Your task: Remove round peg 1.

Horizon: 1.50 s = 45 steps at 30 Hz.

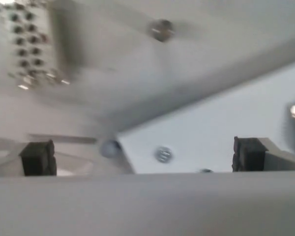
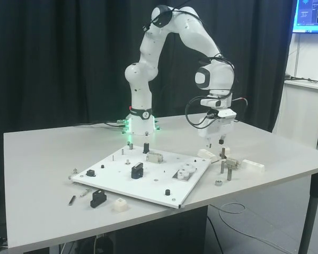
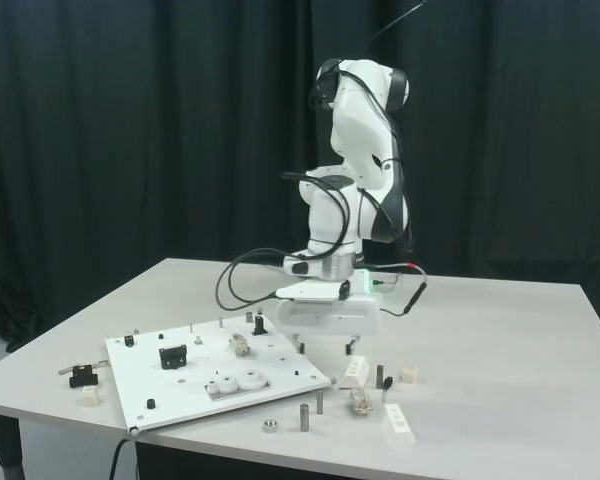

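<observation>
Wrist view: the hand (image 1: 142, 156) has its two black fingertips (image 1: 37, 157) spread wide apart with nothing between them. Below them lies a corner of the white board (image 1: 211, 128), with a screw (image 1: 163, 154) just inside that corner. No peg shows between the fingers.

First room view: the hand (image 2: 215, 142) hangs above the grey surface (image 2: 37, 159), just off the board's (image 2: 148, 185) edge on the side where loose parts stand. Which post is round peg 1 cannot be told for sure. The likeliest is a slim peg (image 2: 130, 146) standing upright in the board near its far edge, in front of the arm's base. That puts it well apart from the hand, across the board.

Second room view: the hand (image 3: 325, 345) sits off the board's (image 3: 195, 400) far corner, and the peg (image 3: 248, 317) stands just inside the board's far edge. Its long axis is vertical, so the hand would likely need to come over it and lift straight up.
</observation>
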Available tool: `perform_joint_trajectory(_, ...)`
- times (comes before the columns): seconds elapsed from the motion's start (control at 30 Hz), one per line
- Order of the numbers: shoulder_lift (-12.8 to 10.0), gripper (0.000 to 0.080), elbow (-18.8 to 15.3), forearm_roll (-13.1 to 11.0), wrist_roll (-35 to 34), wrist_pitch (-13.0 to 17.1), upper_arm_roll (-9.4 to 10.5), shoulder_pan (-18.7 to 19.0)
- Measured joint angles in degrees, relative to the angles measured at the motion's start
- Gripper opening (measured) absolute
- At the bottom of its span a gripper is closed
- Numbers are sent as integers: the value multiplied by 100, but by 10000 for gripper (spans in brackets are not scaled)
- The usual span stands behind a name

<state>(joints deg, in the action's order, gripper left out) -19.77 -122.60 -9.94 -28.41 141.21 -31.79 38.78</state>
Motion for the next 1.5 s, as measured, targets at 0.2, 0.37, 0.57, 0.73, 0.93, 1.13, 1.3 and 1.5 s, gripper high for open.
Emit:
perform_joint_trajectory(0.2,10,800,28,356,237,-178,1,-300)
perform_joint_trajectory(0.37,45,800,28,648,442,-278,6,-580)
perform_joint_trajectory(0.57,129,800,25,1071,680,-443,33,-994)
perform_joint_trajectory(0.73,190,800,-7,1321,982,-482,101,-1406)
perform_joint_trajectory(0.93,236,800,-65,1459,1460,-482,193,-1908)
perform_joint_trajectory(1.13,238,800,-101,1494,1875,-480,241,-2328)
perform_joint_trajectory(1.3,238,800,-131,1513,2244,-462,238,-2614)
perform_joint_trajectory(1.5,238,800,-168,1535,2791,-427,227,-2956)
